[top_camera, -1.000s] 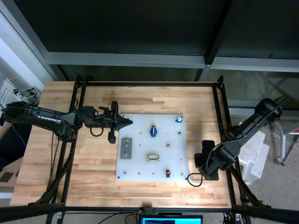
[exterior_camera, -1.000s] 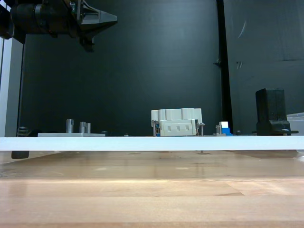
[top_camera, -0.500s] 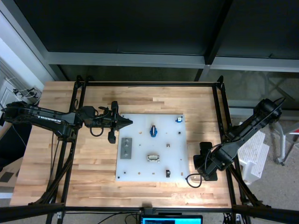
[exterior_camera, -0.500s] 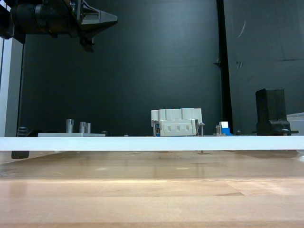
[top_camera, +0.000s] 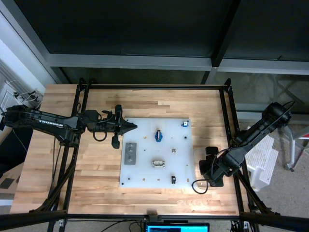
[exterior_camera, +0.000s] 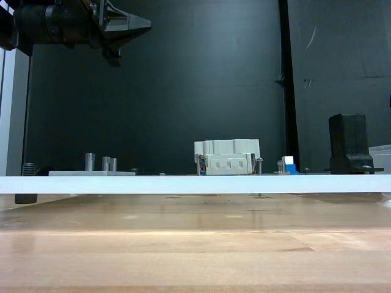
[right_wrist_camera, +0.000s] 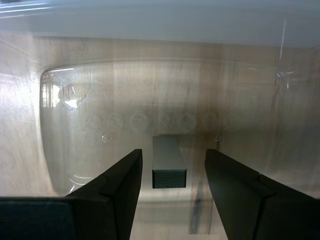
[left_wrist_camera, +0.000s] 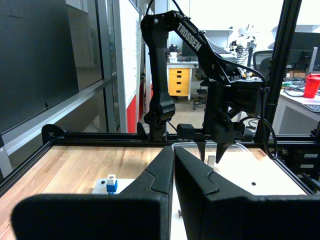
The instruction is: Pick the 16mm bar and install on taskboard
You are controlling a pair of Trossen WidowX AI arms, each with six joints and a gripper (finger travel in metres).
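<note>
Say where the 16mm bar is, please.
The 16mm bar lies in the clear tray right of the taskboard, within the open right gripper; the left gripper hovers above its left edge.

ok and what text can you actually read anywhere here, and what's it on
"TROSSEN": white letters on the right arm, seen from the left wrist.
White lettering on the left arm, high view: too small to read.
None at the left gripper, shut above the taskboard's far-left corner, or the right gripper, open over the clear tray.

A clear plastic tray lies on the wooden table. A yellow cabinet stands in the room behind.
</note>
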